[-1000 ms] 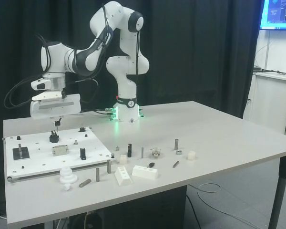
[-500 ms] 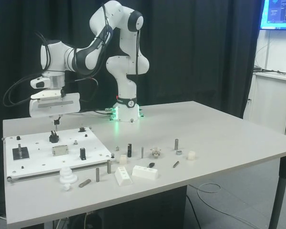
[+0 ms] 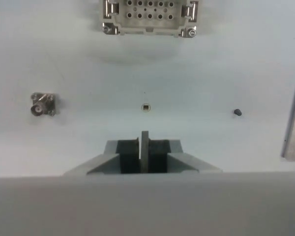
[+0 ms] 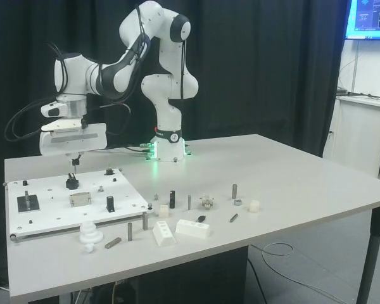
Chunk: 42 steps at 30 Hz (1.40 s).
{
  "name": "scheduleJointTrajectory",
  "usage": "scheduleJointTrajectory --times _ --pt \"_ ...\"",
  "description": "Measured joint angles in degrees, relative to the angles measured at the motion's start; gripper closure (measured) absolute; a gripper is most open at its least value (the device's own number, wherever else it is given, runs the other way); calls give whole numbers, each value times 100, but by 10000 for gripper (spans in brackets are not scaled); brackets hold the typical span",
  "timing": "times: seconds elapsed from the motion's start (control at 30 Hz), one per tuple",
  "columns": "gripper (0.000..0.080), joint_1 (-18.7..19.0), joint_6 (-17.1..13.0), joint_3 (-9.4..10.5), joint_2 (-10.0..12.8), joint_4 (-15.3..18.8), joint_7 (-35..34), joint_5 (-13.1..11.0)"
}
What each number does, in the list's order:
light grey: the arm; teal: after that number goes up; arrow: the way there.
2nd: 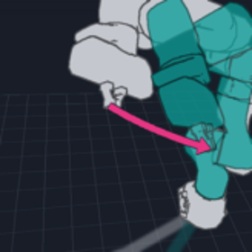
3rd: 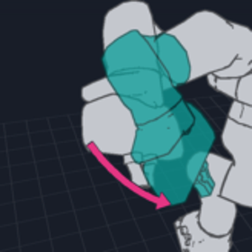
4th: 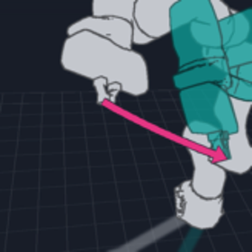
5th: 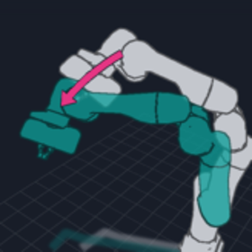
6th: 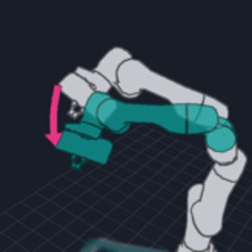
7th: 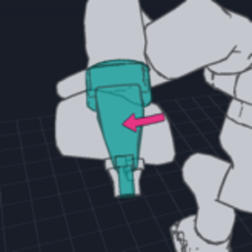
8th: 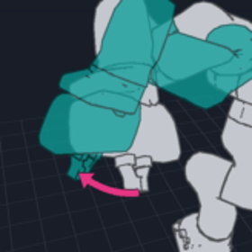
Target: Place square peg 1.
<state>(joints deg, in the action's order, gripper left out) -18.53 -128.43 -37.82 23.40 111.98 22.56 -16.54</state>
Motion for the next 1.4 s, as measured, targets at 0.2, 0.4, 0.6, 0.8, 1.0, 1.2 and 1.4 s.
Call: scheduleJointTrajectory --times 0.2,0.4,0.6,0.8,1.0,1.2,1.4 --pt "767 8 0 0 0 -4 -4 0" --pt "767 18 0 0 0 -7 -12 0" --pt "767 67 23 0 -13 -17 -122 -4" --pt "767 223 131 11 -105 -39 -269 -66" --pt "767 467 304 33 -241 -90 -429 -151" --pt "767 798 441 73 -351 -116 -677 -198" --pt "767 1225 490 78 -385 -117 -954 -205"
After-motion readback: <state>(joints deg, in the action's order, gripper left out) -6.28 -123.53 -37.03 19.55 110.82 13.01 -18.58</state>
